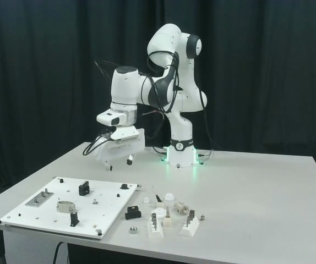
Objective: Pick D-SUB.
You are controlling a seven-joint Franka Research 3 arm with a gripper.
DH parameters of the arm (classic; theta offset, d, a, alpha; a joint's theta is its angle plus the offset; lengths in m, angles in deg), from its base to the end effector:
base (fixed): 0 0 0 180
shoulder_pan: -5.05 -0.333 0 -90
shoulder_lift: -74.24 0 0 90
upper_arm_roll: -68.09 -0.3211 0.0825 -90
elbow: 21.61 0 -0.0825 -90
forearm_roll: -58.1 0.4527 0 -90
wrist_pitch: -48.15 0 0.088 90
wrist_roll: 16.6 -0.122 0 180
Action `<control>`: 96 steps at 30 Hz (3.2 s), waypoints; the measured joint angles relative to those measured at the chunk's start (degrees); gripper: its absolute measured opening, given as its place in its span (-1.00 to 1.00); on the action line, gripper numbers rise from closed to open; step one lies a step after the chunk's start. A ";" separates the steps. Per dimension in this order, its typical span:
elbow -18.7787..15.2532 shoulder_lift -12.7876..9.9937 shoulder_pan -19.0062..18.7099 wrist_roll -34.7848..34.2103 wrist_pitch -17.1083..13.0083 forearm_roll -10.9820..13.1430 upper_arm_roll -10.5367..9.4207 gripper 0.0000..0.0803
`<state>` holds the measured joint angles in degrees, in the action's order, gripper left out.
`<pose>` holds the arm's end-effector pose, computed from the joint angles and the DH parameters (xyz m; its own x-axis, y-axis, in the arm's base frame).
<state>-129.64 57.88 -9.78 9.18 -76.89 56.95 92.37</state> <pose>0.6717 -0.1031 0.3258 0.9514 0.3066 -0.0273 0.3074 -0.9421 0.1340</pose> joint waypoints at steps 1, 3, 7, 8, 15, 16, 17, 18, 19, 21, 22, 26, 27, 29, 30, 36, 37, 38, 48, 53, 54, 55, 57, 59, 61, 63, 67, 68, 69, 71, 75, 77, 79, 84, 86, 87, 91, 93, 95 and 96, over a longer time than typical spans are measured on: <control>0.17 -0.21 0.00 1.25 -0.01 -0.20 -0.04 0.99; 0.48 -0.62 0.00 3.69 -0.05 -0.56 -0.11 0.99; 0.90 -1.21 0.00 7.23 -0.28 -1.05 -0.22 0.99; 0.97 -1.32 0.00 8.27 -0.36 -1.33 -0.26 0.99; 1.04 -1.68 0.07 15.59 -1.03 -2.66 -0.62 0.99; 1.04 -1.75 0.07 16.59 -1.20 -2.73 -0.64 0.99; 1.04 -1.83 0.07 17.65 -1.40 -2.77 -0.66 0.99; 1.04 -1.93 0.07 18.73 -1.56 -2.78 -0.67 0.99; 1.04 -2.02 0.07 19.68 -1.66 -2.78 -0.68 0.99; 1.04 -2.22 0.07 21.32 -1.81 -2.78 -0.68 0.99; 1.04 -2.31 0.08 21.96 -1.88 -2.78 -0.69 0.99; 1.04 -2.76 0.10 23.90 -2.12 -2.78 -0.72 0.99; 1.04 -2.89 0.11 24.47 -2.16 -2.78 -0.73 0.99; 1.04 -3.13 0.11 25.50 -2.22 -2.78 -0.76 0.99; 1.04 -3.28 0.12 26.03 -2.24 -2.77 -0.78 0.99; 0.82 -4.08 0.55 28.44 -2.34 -2.55 -1.45 0.99; 0.76 -4.19 0.76 28.85 -2.37 -2.48 -1.72 0.99; 0.68 -4.28 1.02 29.26 -2.42 -2.36 -2.05 0.99; -0.15 -5.31 3.23 33.04 -3.62 -0.33 -4.41 0.99; -0.18 -6.12 3.60 35.66 -3.81 1.34 -4.71 0.99; -0.18 -6.28 3.68 36.32 -3.85 1.68 -4.78 0.99; -0.18 -6.46 3.79 37.09 -3.89 2.04 -4.87 0.99; -0.18 -6.83 3.97 38.65 -4.00 2.93 -5.00 0.99; -0.18 -7.23 4.08 40.16 -4.14 3.97 -5.01 0.99; -0.17 -7.67 4.22 41.60 -4.35 5.11 -5.01 0.99; -0.18 -8.13 4.37 43.14 -4.69 6.22 -5.01 0.99; -0.17 -9.16 4.71 46.04 -5.35 8.21 -5.01 0.99; -0.17 -9.40 4.79 46.60 -5.51 8.59 -5.01 0.99; -0.17 -9.66 4.86 47.12 -5.68 8.92 -5.01 0.99; -0.17 -10.15 4.98 47.99 -5.99 9.55 -5.01 0.99; -0.17 -11.07 5.16 49.17 -6.19 10.36 -5.01 0.99; -0.17 -11.49 5.18 49.56 -6.21 10.65 -5.01 0.99; -0.18 -11.87 5.18 50.11 -6.22 10.95 -5.04 0.99; -0.19 -12.72 5.16 52.11 -6.23 12.06 -5.28 0.99; -0.20 -13.03 5.16 53.24 -6.25 12.36 -5.42 0.99; -0.21 -13.16 5.16 53.62 -6.28 12.48 -5.50 0.99; -0.46 -13.53 5.16 55.10 -6.80 12.87 -5.97 0.99; -0.87 -13.56 5.16 55.84 -7.44 12.95 -6.25 0.99; -1.38 -13.56 5.16 56.43 -8.20 12.99 -6.55 0.99; -1.64 -13.56 5.16 56.68 -8.55 13.01 -6.69 0.99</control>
<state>-131.27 44.31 -4.62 65.86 -85.45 69.96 85.68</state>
